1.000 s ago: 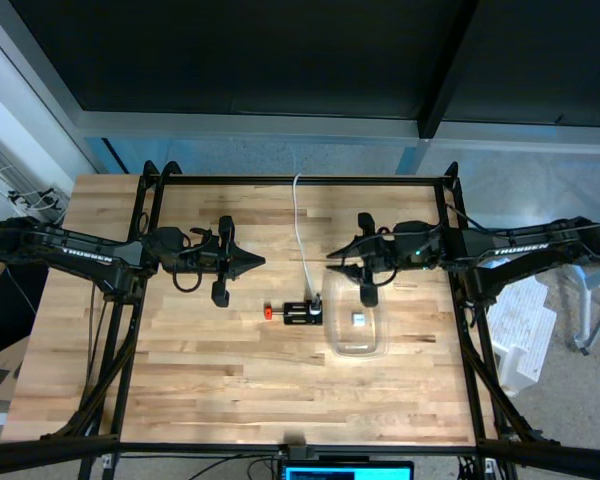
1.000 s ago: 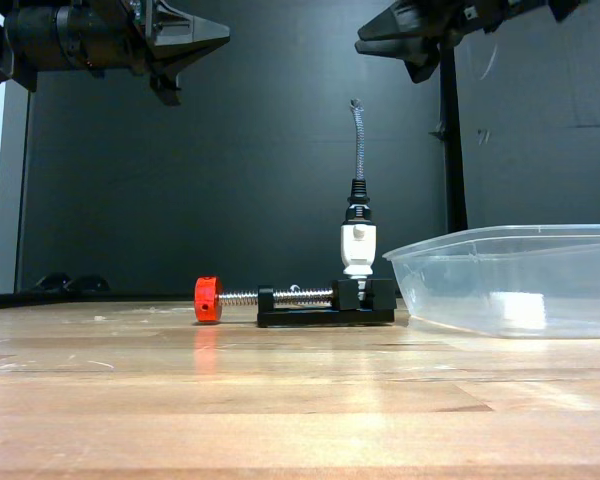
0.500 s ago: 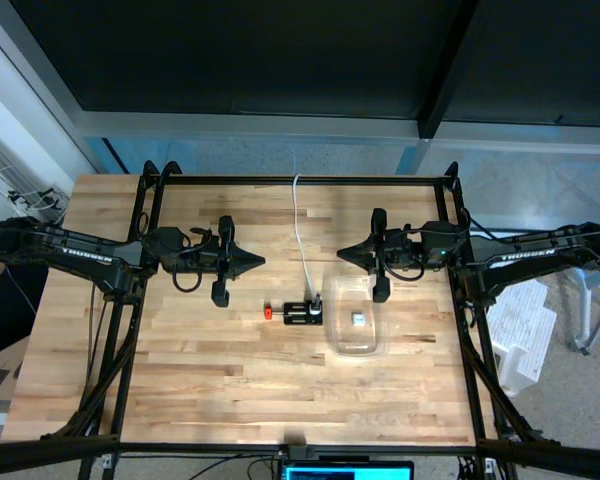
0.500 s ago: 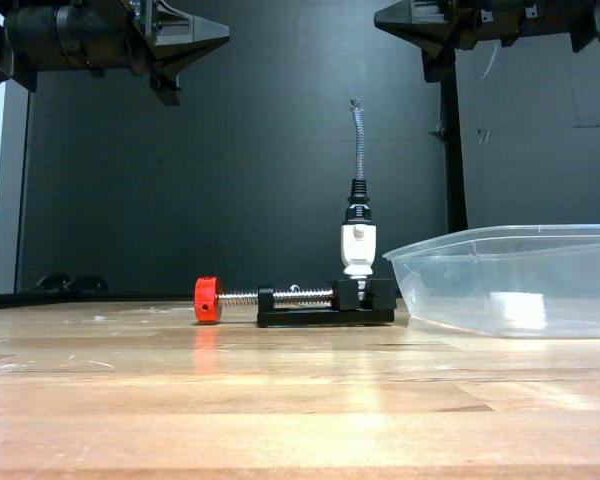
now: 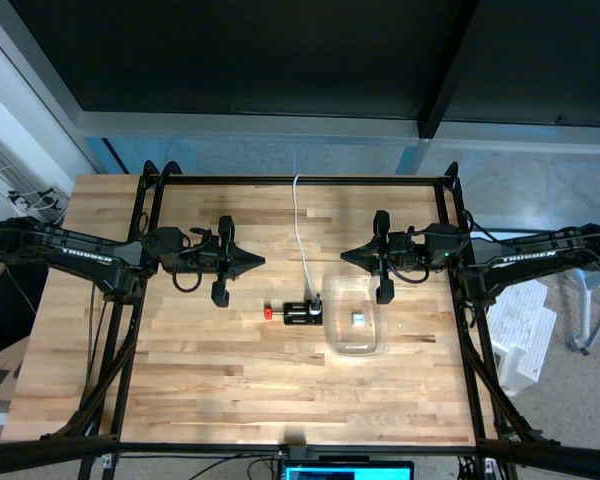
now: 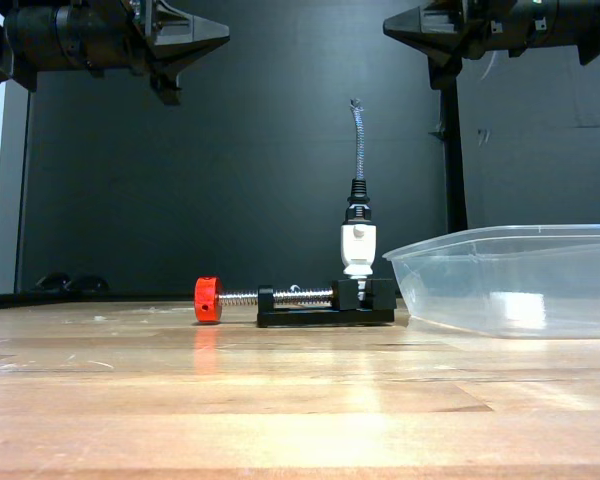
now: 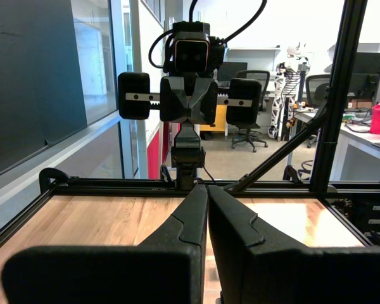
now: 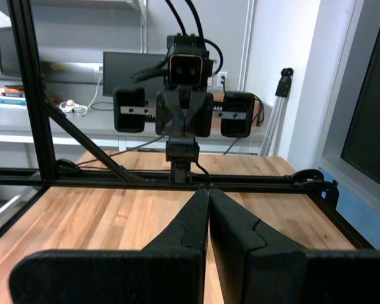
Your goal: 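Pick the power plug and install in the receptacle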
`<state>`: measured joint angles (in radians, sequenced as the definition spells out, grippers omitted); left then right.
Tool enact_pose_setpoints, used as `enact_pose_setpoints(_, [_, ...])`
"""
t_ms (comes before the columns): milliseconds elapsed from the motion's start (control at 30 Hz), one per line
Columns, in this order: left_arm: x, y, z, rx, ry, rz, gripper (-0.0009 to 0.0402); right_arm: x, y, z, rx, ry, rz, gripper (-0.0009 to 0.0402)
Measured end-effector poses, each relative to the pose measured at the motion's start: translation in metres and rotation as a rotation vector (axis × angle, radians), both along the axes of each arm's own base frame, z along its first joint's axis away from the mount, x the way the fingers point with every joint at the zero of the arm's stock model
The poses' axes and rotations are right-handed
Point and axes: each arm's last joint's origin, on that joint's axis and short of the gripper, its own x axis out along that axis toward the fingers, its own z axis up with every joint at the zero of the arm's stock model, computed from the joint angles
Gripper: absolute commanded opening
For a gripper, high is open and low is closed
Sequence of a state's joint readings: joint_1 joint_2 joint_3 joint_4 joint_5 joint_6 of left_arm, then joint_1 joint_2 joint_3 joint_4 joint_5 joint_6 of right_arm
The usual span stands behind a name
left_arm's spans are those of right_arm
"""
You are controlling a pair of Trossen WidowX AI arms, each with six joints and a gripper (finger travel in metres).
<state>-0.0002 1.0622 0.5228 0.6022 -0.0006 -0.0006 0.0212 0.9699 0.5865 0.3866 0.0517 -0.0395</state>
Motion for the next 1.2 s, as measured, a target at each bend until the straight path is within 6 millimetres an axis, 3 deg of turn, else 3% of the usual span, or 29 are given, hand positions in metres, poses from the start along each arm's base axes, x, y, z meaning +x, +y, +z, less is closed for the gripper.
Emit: enact_pose_setpoints(1200, [0.0,0.0,0.0,0.0,0.0,0.0,0.0,0.0001,0.0001,-0.001,0.014,0.009,0.001,0.0])
